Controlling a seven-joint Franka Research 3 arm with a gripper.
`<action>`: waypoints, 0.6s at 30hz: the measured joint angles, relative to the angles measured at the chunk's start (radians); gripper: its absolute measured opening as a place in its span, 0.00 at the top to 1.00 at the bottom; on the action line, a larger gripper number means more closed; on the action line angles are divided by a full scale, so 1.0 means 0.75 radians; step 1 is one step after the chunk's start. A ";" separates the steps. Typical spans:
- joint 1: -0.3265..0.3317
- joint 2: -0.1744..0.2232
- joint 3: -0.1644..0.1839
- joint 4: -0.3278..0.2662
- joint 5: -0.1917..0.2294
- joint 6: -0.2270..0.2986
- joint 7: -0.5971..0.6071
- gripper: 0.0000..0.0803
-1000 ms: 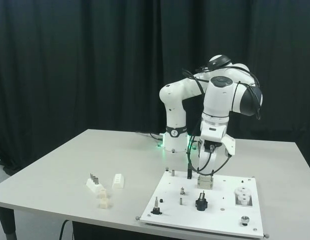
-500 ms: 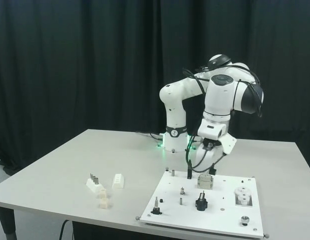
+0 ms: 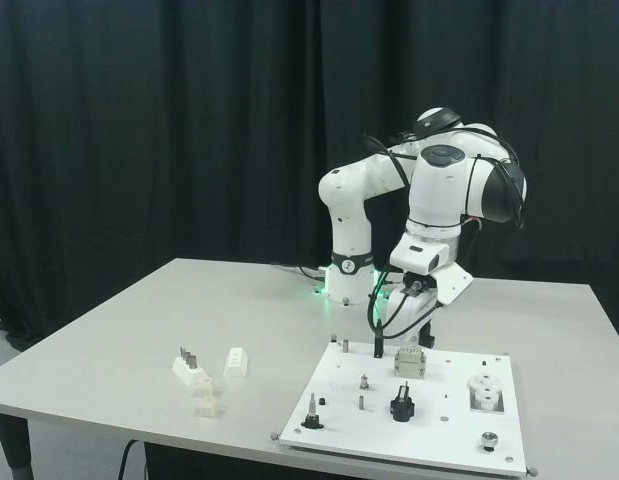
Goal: Place D-SUB.
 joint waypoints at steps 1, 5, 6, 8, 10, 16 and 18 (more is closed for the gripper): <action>0.000 0.000 0.000 -0.001 0.000 0.000 0.013 0.81; -0.002 0.000 0.000 -0.002 0.000 0.000 0.107 0.81; -0.003 0.000 0.000 -0.003 0.000 0.000 0.133 0.81; -0.007 0.000 0.000 -0.003 0.000 0.000 0.177 0.81; -0.012 0.000 0.000 -0.003 0.000 0.001 0.199 0.81; -0.040 0.002 -0.009 -0.004 -0.005 0.005 0.224 0.81; -0.053 0.003 -0.015 -0.005 -0.007 0.005 0.225 0.81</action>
